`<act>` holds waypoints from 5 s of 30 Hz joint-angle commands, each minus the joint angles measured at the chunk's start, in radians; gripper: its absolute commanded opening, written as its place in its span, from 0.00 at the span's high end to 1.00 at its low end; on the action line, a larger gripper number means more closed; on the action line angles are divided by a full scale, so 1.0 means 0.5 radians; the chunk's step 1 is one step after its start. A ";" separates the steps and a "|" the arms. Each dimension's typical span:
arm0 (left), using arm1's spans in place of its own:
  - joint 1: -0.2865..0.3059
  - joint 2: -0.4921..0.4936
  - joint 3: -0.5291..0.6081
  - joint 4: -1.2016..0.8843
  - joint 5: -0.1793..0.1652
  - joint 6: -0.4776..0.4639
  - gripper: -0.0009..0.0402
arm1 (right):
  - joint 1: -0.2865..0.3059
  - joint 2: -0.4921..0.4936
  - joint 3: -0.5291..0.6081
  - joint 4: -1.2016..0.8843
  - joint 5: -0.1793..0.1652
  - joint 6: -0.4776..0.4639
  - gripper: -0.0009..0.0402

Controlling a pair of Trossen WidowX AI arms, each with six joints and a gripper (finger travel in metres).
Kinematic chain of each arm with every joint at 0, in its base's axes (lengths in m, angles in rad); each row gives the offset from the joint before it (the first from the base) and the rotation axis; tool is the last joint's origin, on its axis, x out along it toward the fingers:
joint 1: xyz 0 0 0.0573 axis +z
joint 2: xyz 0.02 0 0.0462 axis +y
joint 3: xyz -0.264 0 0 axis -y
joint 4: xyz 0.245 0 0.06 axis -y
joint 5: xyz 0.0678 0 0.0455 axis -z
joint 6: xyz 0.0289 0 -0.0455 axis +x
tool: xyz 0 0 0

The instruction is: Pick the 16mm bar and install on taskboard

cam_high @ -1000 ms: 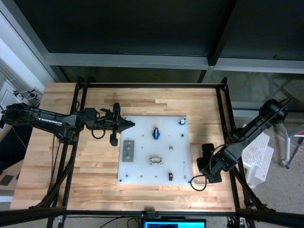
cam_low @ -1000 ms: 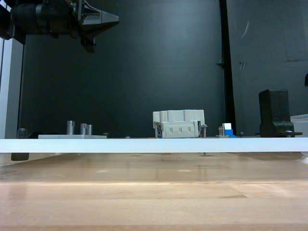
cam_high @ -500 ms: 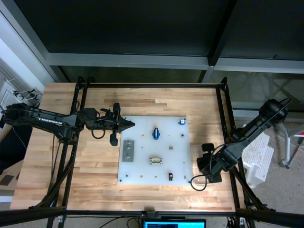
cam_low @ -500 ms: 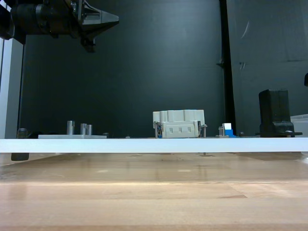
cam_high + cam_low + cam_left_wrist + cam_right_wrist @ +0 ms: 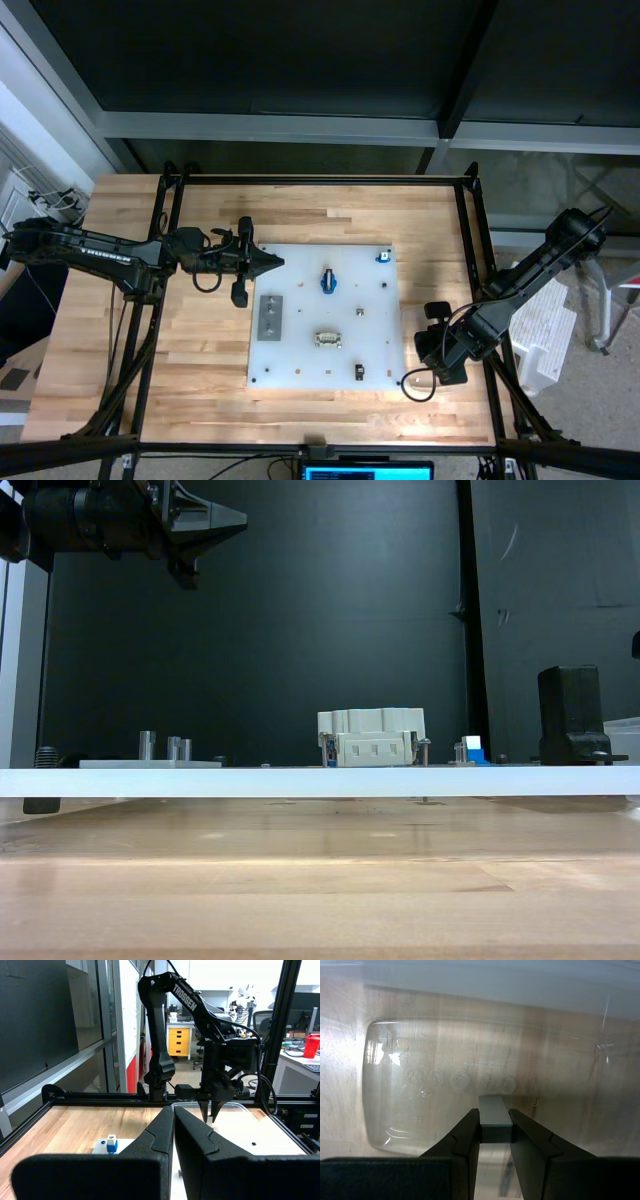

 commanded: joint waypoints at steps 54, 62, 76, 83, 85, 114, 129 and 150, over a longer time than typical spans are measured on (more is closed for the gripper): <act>0.000 0.001 0.001 0.000 0.001 0.000 0.98 | -0.009 0.179 0.626 -0.439 0.006 0.171 0.97; 0.001 0.001 0.001 0.000 0.001 0.000 0.98 | -0.028 0.415 0.854 -0.449 0.037 0.173 0.97; 0.000 0.001 0.001 0.001 0.001 0.000 0.98 | -0.067 0.648 1.134 -0.537 0.053 0.163 0.97; 0.000 0.001 0.001 0.001 0.001 0.000 0.98 | -0.079 0.729 1.202 -0.531 0.052 0.141 0.97; 0.000 0.000 0.001 0.000 0.001 0.000 0.98 | -0.079 0.749 1.212 -0.523 0.053 0.142 0.97; 0.000 0.001 0.001 0.001 0.001 0.000 0.98 | -0.140 0.887 1.196 -0.375 0.031 0.062 0.97; 0.000 0.001 0.001 0.001 0.001 0.000 0.98 | -0.141 0.887 1.111 -0.269 0.000 0.066 0.97; 0.001 0.001 0.001 0.000 0.001 0.000 0.98 | -0.153 0.887 1.098 -0.239 0.002 0.066 0.97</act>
